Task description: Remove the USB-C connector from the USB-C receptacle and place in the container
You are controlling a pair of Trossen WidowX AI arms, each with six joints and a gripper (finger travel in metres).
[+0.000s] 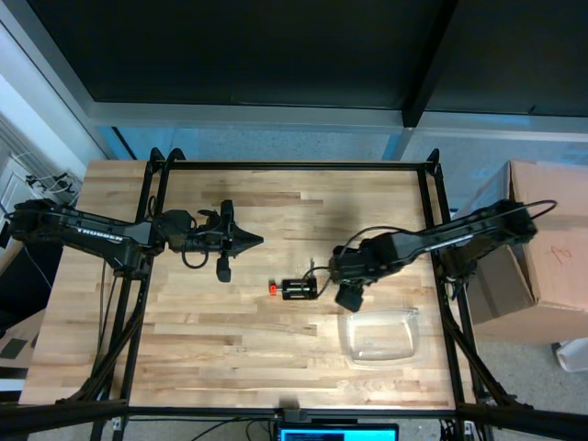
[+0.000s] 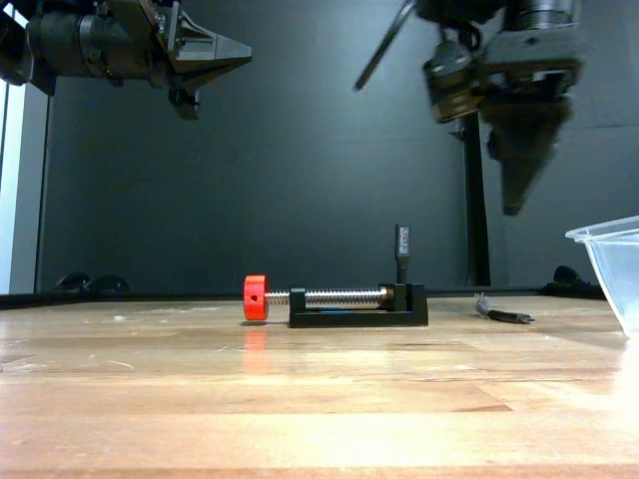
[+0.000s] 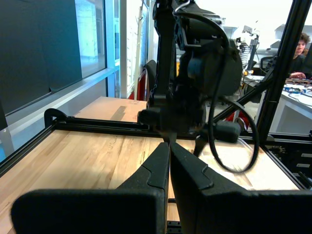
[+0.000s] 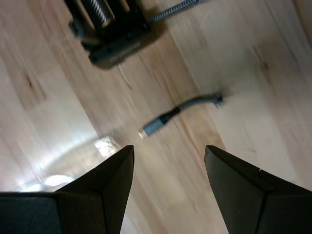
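The USB-C connector [image 4: 158,125], a short grey plug on a braided stub, lies free on the wood, clear of its seat. In the low view the connector [image 2: 505,316] rests to the right of the black vise [image 2: 357,304]. That vise, with its red knob [image 2: 255,297], clamps the upright receptacle [image 2: 401,243]. My right gripper [image 4: 169,148] hangs open above the connector, pointing down, with nothing between its fingers. My left gripper [image 1: 255,242] is shut and empty, held high over the table's left half and pointing right.
A clear plastic container [image 1: 381,335] sits on the table near the front, right of the vise and just beyond the right gripper [image 1: 350,299]. A black frame rail [image 1: 294,166] borders the table. A braided cable [image 4: 175,10] leads away from the vise.
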